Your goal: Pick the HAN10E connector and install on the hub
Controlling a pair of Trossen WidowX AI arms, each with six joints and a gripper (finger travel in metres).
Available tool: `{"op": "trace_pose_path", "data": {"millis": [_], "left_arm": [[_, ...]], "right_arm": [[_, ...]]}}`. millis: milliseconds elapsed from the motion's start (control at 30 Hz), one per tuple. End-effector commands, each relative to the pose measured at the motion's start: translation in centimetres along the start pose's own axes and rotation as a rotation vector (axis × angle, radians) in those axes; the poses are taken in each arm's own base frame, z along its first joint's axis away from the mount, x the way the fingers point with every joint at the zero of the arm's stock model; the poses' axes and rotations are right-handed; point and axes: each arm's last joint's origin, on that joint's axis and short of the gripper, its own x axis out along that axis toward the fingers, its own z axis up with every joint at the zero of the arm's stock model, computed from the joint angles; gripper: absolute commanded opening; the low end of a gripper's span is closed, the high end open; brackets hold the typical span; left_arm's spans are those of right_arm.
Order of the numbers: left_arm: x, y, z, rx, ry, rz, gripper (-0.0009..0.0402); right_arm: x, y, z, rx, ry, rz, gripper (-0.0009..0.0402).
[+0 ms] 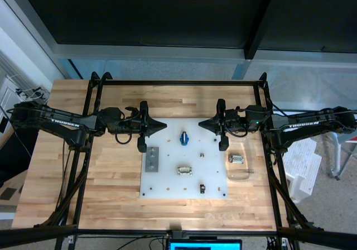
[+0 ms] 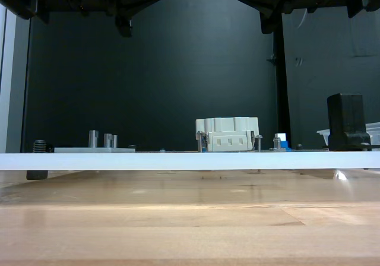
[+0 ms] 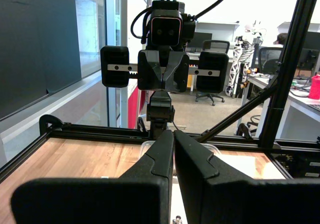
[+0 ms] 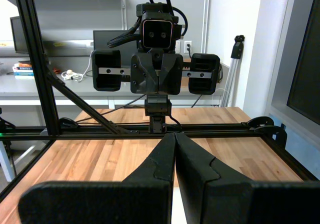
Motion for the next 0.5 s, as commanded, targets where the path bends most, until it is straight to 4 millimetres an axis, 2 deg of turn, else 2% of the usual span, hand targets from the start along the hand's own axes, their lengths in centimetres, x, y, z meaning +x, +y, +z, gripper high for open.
{"op": "trace_pose_path", "data": {"millis": [33,500], "left_arm": [[0.01,0.01,0.00,0.000,0.000,0.000,0.0001],[0.01,0.01,0.00,0.000,0.000,0.000,0.0001]], "right_arm": [[0.00,0.01,0.02,0.000,-0.001,0.000,0.0000],[-0.01,-0.01,-0.17,0.036,0.028,-0.009,0.0000]]}}
